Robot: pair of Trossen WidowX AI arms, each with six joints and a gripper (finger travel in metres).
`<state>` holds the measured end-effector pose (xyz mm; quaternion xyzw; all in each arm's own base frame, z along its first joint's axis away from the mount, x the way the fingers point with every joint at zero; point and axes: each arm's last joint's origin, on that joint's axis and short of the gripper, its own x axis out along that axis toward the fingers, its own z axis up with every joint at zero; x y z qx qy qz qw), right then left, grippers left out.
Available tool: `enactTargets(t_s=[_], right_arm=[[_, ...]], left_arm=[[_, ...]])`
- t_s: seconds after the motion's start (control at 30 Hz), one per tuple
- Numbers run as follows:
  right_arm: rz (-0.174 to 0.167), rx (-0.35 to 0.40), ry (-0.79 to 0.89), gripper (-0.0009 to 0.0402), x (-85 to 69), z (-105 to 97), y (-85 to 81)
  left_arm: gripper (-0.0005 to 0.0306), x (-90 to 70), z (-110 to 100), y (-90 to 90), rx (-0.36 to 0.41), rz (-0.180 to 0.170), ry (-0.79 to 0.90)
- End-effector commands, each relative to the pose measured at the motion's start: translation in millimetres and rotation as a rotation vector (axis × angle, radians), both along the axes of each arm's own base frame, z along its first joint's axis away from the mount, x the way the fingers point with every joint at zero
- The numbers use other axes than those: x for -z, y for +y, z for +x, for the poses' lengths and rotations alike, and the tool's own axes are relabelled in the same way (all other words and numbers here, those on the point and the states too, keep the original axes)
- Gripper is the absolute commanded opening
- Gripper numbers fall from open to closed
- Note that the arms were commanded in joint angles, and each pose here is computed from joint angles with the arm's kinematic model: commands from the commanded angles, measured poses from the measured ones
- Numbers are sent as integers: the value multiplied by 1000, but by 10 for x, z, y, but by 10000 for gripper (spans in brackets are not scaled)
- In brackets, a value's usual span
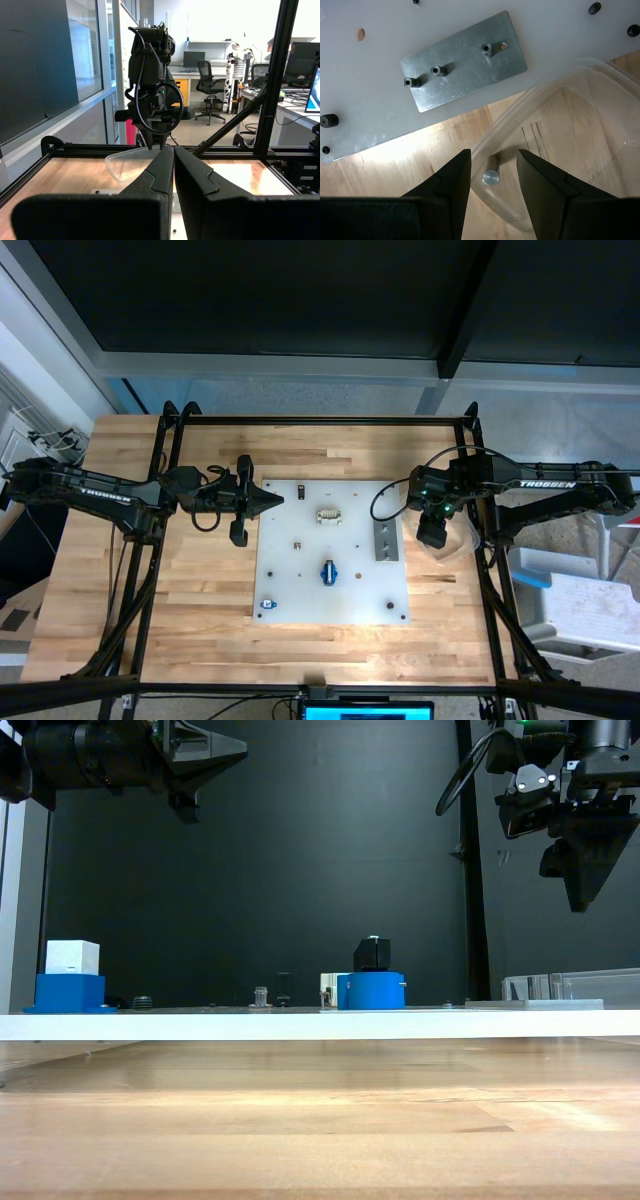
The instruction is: Pick the 16mm cylinder and place it in the container
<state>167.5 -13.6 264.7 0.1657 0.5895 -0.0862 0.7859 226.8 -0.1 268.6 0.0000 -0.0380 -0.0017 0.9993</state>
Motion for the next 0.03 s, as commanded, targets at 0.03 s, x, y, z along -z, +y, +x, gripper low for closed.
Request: enactTargets(t_s=[0.03], right_arm=[[0, 0, 0, 126, 0, 1, 0]], left_arm=[[0, 0, 0, 0, 0, 0, 0]])
